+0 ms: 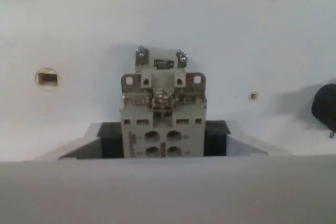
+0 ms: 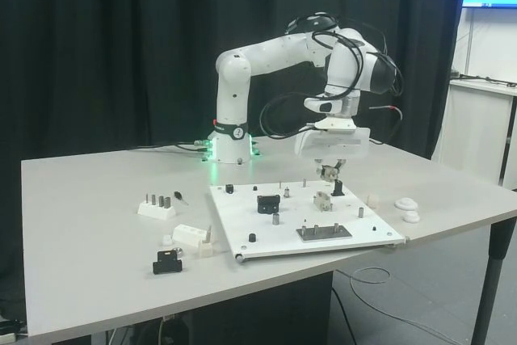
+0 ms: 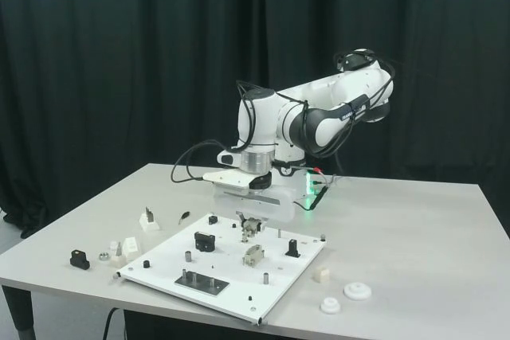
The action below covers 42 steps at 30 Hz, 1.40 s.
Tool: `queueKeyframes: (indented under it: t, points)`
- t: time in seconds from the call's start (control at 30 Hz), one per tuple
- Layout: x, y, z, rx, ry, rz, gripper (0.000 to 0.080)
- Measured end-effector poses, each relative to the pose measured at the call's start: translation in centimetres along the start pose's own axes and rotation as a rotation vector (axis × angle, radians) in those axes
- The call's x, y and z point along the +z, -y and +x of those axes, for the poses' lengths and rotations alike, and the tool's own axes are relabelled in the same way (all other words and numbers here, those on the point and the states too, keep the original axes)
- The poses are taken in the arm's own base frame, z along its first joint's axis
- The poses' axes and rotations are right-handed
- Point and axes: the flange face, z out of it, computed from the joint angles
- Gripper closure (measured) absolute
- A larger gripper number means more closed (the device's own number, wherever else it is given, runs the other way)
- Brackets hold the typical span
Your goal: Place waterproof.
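Observation:
In the wrist view the waterproof connector [image 1: 163, 114], a pale block with metal clips and round sockets, sits upright between my black fingers [image 1: 111, 140]. My gripper [image 1: 163, 140] is shut on it. It hangs a little above the white board [image 1: 79, 35]. From the first room view the gripper [image 2: 329, 169] hovers over the board's far right part [image 2: 242, 224], just above a small pale fixture [image 2: 321, 202]. The second room view has the gripper [image 3: 249, 228] above the same fixture [image 3: 253, 255].
On the board stand a black block [image 2: 267, 203], a grey metal plate [image 2: 323, 233] and several small pegs. A white peg holder [image 2: 156, 207], a black piece [image 2: 167, 262] and white discs [image 2: 408, 204] lie on the grey table. A black knob [image 1: 325, 107] sits beside the connector.

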Motion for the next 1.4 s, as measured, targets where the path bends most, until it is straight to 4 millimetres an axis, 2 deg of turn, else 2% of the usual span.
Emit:
queueKeyframes:
  t: [0.53,1.4]
  points:
    - [-0.14,-0.09,0.78,0.012,0.009,0.001,0.0494]
    - [-0.20,-0.11,0.95,0.034,0.028,-0.001,0.0494]
